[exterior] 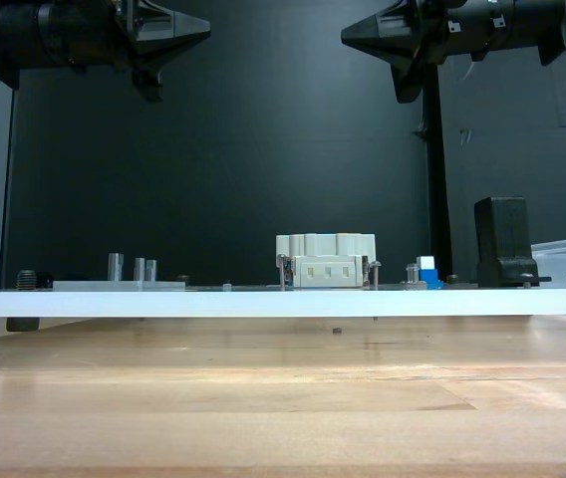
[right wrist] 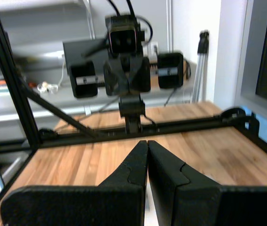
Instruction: Pick the 16mm bar and place in it's hole on the taskboard
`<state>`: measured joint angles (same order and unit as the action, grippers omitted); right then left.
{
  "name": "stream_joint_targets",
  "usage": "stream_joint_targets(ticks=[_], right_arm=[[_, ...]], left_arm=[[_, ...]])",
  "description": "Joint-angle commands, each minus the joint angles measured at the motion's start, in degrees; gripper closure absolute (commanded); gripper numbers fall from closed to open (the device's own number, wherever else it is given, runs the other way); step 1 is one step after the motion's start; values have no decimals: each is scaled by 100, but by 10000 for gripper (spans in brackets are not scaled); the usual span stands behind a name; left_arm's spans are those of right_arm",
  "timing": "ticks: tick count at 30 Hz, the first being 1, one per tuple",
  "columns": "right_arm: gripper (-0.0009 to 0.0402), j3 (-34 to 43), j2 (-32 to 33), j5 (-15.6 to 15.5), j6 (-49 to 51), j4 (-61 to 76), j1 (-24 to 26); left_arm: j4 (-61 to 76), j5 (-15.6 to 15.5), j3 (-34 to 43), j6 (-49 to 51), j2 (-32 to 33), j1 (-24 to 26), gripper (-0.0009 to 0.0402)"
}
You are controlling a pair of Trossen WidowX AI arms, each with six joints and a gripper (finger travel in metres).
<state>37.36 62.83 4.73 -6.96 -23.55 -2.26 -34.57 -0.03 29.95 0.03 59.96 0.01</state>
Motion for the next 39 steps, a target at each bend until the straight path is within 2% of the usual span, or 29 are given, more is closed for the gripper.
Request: stream_joint_targets(ticks=[1,14,18,20,32,39], right_arm=[[394,284,-44,0,-17,590,-42],[393,1976,-33,59,-560,4564,-505],[393,2352,-33,514,-925,5606,-804],[393,2503,-33,627,-1169,6085,-918],[394,2776,175,592,-2804,7650,-1823],[394,2776,597,179,-3471,8148,-2166]], left_arm=[[2,2,0,-2,2,0,393],[2,2,0,0,2,0,393],[2,2,0,-2,2,-2,393],[0,2,0,0,2,-2,393],[2,2,0,0,2,-2,393],[2,2,0,0,2,0,393]])
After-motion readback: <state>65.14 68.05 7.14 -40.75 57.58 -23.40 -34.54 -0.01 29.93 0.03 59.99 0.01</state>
